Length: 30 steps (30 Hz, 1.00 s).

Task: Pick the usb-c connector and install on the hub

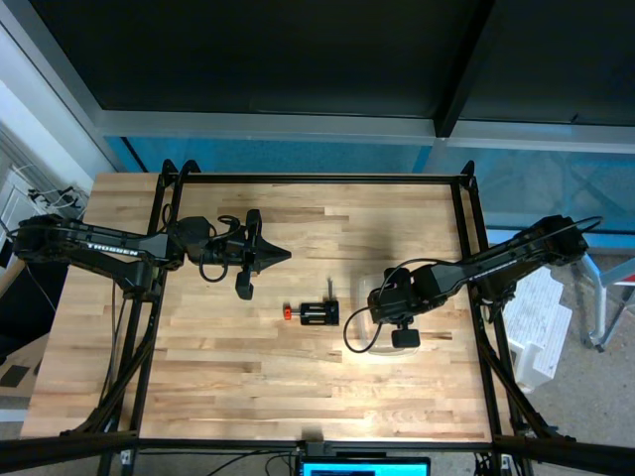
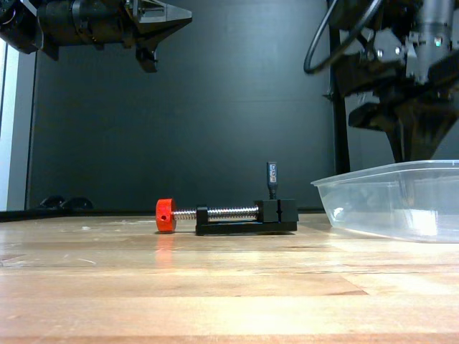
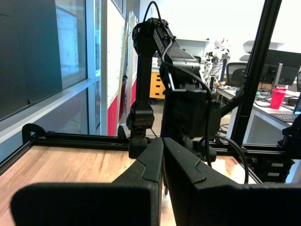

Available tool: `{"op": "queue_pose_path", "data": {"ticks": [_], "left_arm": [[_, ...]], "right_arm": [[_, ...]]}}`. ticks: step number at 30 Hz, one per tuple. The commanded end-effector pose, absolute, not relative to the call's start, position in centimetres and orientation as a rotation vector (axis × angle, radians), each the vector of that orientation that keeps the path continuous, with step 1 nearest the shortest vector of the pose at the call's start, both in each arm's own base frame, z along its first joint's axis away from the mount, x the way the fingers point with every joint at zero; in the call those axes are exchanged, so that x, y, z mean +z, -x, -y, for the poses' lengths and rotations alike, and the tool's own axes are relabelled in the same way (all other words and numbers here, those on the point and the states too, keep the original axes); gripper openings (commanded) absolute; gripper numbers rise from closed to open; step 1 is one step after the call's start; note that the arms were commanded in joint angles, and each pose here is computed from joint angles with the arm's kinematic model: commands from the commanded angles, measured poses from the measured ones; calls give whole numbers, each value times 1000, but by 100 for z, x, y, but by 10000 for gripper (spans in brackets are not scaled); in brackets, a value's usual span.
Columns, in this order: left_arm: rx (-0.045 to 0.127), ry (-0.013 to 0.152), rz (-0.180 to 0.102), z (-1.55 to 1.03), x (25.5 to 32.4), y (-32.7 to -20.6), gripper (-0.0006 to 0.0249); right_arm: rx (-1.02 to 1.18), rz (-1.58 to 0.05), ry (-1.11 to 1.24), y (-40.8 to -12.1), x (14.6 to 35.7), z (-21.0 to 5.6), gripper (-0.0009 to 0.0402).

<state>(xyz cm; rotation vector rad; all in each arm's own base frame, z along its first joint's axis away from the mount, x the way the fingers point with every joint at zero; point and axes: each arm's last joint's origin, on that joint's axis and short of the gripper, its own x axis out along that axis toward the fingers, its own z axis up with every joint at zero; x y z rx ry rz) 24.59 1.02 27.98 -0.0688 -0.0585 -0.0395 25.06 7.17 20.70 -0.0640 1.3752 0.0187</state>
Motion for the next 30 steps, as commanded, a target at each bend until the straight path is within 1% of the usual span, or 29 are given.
{"op": "queue_pose_path", "data": {"ticks": [1, 6, 9, 17, 30], "left_arm": [[-39, 69, 59, -103, 2798, -2459, 0], [-40, 69, 59, -102, 2798, -2459, 0], [-40, 69, 59, -102, 2798, -2459, 0], [-40, 69, 59, -102, 2798, -2459, 0], [-39, 69, 58, -103, 2798, -2459, 0]], "right_arm": [[17, -1374, 62, -2515, 2222, -716, 0], [15, -1368, 58, -2543, 2424, -721, 0], [6, -1349, 41, -2583, 2484, -707, 0], [-19, -1340, 24, -2828, 2534, -633, 0], [-24, -1338, 33, -3254, 2633, -596, 0]]}}
